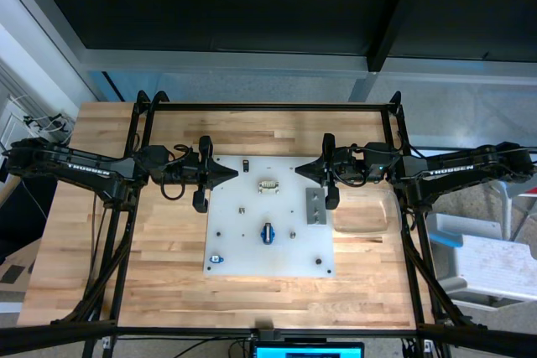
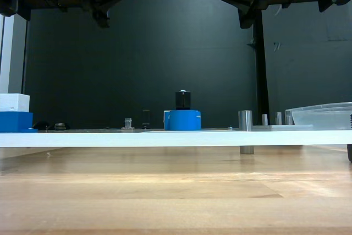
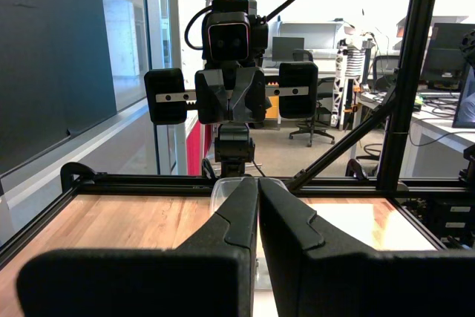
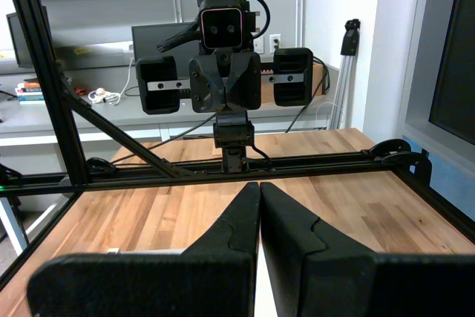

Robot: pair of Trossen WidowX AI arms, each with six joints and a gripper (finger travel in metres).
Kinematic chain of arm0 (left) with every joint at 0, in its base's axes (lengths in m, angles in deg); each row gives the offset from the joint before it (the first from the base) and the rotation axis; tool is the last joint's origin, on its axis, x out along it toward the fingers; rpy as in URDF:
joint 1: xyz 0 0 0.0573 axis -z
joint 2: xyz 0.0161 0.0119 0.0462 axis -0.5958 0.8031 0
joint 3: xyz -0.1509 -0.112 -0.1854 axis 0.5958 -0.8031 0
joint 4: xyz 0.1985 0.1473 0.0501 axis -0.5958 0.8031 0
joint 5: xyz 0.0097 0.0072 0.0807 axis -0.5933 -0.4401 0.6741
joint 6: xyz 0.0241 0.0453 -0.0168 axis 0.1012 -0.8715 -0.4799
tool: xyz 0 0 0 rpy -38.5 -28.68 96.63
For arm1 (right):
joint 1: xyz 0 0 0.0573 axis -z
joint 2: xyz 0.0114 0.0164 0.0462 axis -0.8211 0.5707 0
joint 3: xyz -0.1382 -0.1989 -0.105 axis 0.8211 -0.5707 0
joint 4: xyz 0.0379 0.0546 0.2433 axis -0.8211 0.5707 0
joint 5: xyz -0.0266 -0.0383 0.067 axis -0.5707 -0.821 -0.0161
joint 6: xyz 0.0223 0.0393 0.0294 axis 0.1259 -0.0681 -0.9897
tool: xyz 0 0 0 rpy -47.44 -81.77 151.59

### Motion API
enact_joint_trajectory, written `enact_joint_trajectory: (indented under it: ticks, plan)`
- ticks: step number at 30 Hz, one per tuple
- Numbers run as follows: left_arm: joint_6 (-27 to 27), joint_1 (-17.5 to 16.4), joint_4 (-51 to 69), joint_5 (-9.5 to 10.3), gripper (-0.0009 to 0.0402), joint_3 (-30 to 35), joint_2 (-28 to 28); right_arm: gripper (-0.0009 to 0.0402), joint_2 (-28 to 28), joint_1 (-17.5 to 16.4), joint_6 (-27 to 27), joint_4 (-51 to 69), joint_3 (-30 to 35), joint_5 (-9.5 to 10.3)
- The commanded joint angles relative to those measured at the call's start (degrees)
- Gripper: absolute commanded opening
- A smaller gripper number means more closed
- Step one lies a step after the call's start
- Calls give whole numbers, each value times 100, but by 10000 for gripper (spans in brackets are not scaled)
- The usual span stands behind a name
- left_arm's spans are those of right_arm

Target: Pick the 16mm cylinder and place it in the container

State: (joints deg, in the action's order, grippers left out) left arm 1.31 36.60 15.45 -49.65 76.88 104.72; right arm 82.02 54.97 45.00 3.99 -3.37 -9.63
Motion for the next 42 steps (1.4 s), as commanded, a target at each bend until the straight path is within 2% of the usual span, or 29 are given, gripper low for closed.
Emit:
enact_joint_trajectory:
  ticks: [1,13,16,21,33,42]
  plan:
    - [0,-2,-4,-2,0,0,0,0,0,-2,0,0,0,-4]
    - [0,-2,-2,-2,0,0,0,0,0,-4,-31,-2,0,2]
    - [0,-2,-2,-2,0,0,0,0,0,-7,-216,92,72,15]
    - [0,-4,-2,0,0,0,0,0,0,-17,-192,1128,566,17]
    - [0,-2,-2,-2,0,0,0,0,9,-46,-175,4642,2181,7]
    - [-2,-4,-4,-2,0,0,0,0,153,-79,-452,5895,2920,11]
